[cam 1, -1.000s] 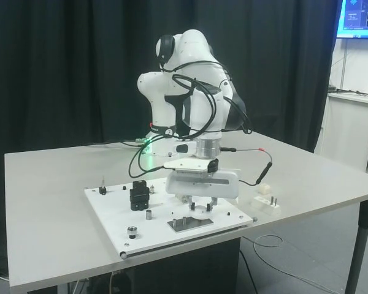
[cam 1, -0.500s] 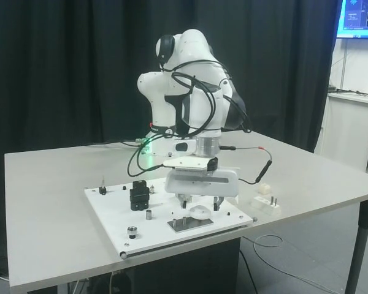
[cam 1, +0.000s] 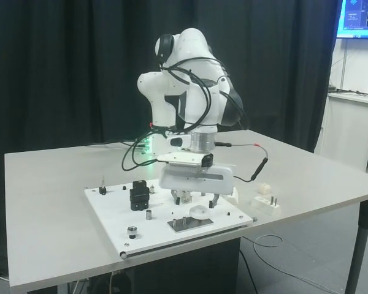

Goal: Insert large gear.

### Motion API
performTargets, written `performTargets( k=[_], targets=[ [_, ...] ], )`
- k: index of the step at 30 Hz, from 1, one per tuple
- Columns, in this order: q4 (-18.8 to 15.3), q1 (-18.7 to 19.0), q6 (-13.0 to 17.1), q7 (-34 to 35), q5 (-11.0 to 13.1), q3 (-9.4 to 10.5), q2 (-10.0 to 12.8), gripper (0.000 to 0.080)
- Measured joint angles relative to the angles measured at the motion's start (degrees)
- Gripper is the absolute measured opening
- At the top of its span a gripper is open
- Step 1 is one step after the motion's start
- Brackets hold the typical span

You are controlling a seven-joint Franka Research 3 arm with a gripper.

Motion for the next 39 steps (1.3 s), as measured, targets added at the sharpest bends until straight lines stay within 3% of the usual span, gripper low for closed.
performTargets(
  k=[20,39],
  targets=[
    [0.4,0.0,-2.78,-0.34,-1.39,-1.32,-0.03,0.08],
    [-0.11,0.0,-3.01,-0.41,-1.6,-1.62,0.06,0.08]
  ],
)
